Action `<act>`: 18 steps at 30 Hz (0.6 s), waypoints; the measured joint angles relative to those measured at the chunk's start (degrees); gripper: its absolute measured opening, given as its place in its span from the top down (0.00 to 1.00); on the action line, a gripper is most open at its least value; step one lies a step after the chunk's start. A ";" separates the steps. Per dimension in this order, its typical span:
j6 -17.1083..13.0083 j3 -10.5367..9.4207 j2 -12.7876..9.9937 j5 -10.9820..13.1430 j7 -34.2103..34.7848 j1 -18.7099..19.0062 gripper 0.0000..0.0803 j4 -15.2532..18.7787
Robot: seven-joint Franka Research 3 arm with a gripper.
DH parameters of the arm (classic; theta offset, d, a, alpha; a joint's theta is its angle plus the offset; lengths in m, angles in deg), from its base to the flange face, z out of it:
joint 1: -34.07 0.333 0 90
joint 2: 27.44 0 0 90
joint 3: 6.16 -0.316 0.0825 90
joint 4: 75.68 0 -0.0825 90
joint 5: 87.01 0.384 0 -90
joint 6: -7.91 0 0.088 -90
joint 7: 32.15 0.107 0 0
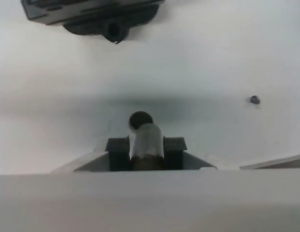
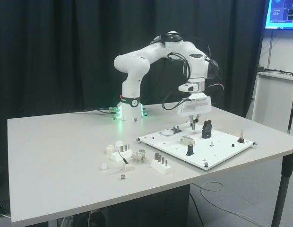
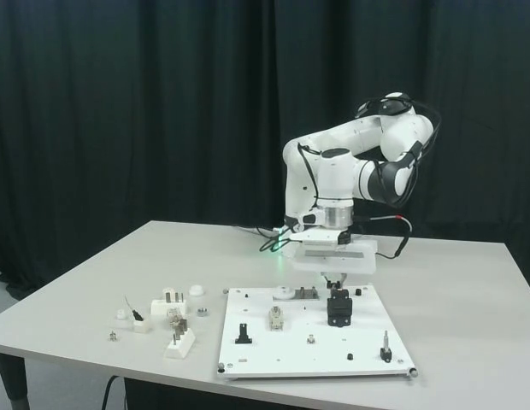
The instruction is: Insert round peg 4.
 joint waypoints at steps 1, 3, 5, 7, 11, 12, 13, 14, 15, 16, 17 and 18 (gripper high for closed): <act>-0.19 -0.19 0.00 0.21 0.27 0.17 0.82 0.07; -0.58 -0.54 0.00 0.58 0.75 0.45 0.82 0.17; -0.96 -0.83 0.00 0.94 1.26 0.63 0.82 0.25; -1.19 -1.06 0.00 1.19 1.88 0.76 0.82 0.31; -1.53 -1.31 0.01 1.30 2.95 0.86 0.82 0.34; -1.62 -1.35 0.01 1.31 3.09 0.86 0.82 0.34; -1.72 -1.40 0.02 1.32 3.26 0.86 0.82 0.34; -1.82 -1.45 0.04 1.33 3.38 0.86 0.82 0.34; -1.90 -1.49 0.06 1.33 3.46 0.86 0.82 0.34; -1.96 -1.54 0.08 1.33 3.51 0.86 0.82 0.34; -2.01 -1.59 0.09 1.34 3.54 0.86 0.82 0.34; -2.03 -1.62 0.11 1.34 3.56 0.86 0.82 0.34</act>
